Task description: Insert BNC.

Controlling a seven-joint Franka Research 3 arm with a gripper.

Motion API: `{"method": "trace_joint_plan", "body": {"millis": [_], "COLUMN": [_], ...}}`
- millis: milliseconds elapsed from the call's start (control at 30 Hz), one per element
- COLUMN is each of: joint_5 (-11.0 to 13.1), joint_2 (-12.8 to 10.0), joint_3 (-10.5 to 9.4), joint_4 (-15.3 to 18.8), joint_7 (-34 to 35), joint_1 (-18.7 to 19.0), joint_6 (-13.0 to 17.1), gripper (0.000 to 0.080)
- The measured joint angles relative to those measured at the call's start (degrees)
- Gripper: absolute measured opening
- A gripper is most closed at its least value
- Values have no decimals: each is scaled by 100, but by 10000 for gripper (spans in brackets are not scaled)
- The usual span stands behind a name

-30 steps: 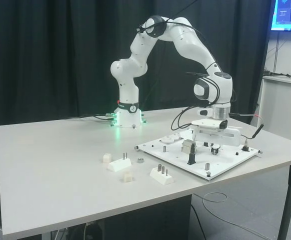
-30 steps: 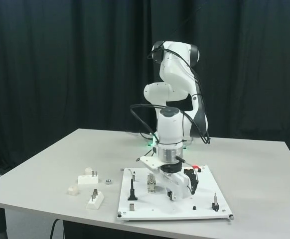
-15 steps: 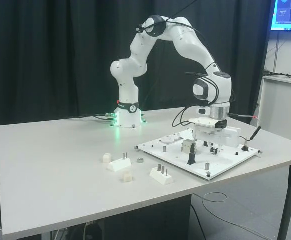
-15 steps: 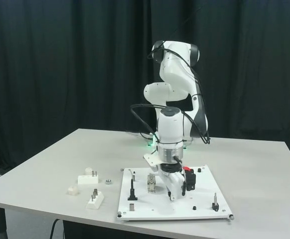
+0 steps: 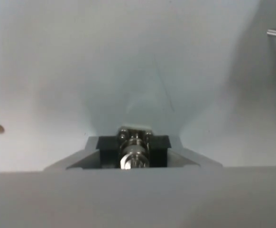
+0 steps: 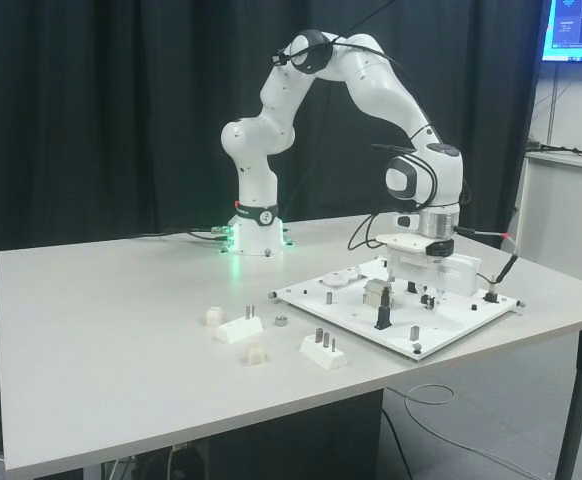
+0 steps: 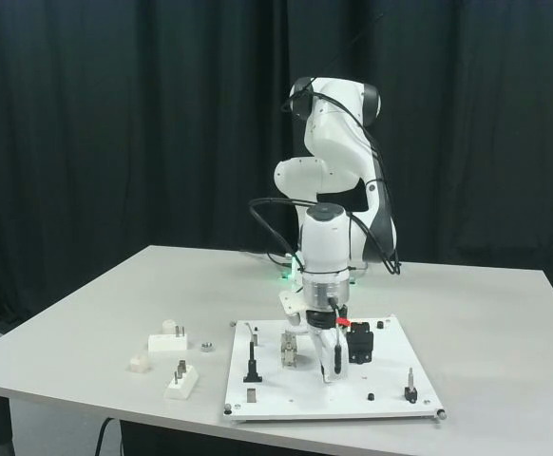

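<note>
Wrist view: pincer [image 5: 134, 153] closed on the BNC connector [image 5: 134, 157], black pads [image 5: 107, 150] pressed against either side of the metal barrel, no gap visible. Connector seen end-on, so long axis judged to run along the pincer's own line of approach, roughly upright, free end pointing down at the white board [image 5: 81, 71]. Bare board surface directly beneath, with no mating socket in sight under the tip; only a small metal post [image 5: 274, 33] well off to one side. First room view: pincer [image 6: 426, 292] hanging low over the middle of the board [image 6: 451, 325], wrist vertical, connector itself too small to make out. Second room view: pincer [image 7: 326, 366] just beside a black block [image 7: 357, 344] and a small upright fixture [image 7: 289, 349], close above the board [image 7: 286, 399]; contact with the surface not discernible. Step in hand, as a judgement: carrying the held connector to its socket, insertion not yet begun. Next move likely to call for finding the socket, centring the barrel over it, keeping the axis square to it, then a straight push, perhaps with a twist to lock. Further out: white arm [image 6: 411, 110] arched over from its base, loose white fixtures [image 6: 239, 328] on the grey table [image 6: 101, 300], well apart from the board.
</note>
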State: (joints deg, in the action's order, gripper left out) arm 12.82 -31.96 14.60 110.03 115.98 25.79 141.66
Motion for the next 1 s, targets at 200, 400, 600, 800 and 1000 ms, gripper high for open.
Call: {"method": "trace_joint_plan", "body": {"millis": [200,400,600,800,1000], "joint_5": [0,3,6,33,96], "joint_2": [1,2,3,4,2], "joint_3": [12,14,22,41,81], "joint_4": [8,20,21,23,32], "joint_7": [379,557,835,1048,1252], "joint_1": [16,20,24,38,76], "joint_6": [6,32,38,38,42], "gripper": [124,124,124,124,124]}}
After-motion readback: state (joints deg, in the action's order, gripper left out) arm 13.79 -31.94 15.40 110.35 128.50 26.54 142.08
